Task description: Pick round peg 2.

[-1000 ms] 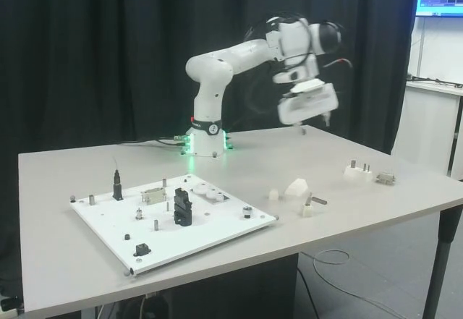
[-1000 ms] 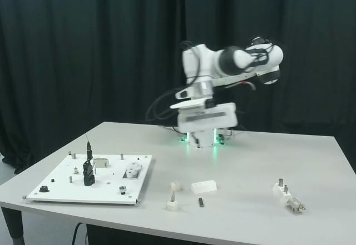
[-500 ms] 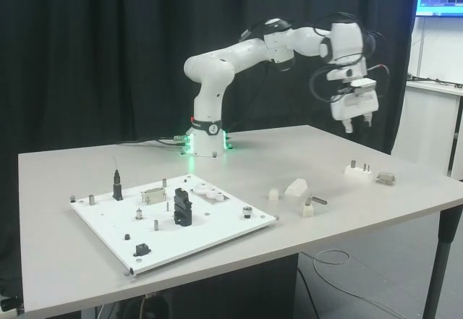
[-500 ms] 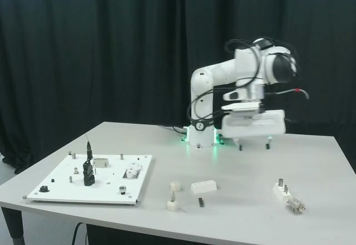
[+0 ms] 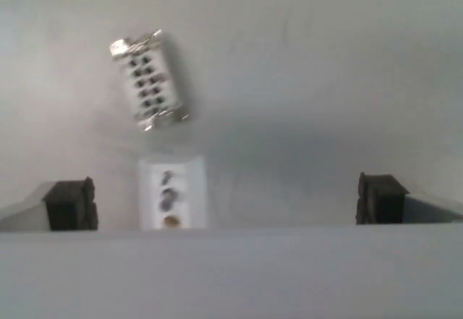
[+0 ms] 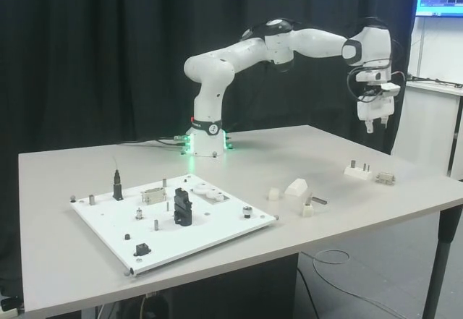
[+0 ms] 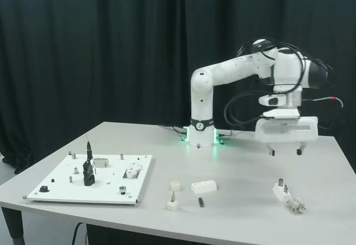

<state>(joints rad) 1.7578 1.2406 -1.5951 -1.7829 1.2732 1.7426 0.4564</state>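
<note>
The white arm holds its tool high above the grey tabletop, fingers spread and empty. Round peg 2 likely stands upright in the white holder below; descend straight, centred over it, before pinching.

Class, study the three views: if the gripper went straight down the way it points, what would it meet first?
Probably the white peg holder on the grey table, beneath the open gripper; the exact spot is uncertain.
</note>
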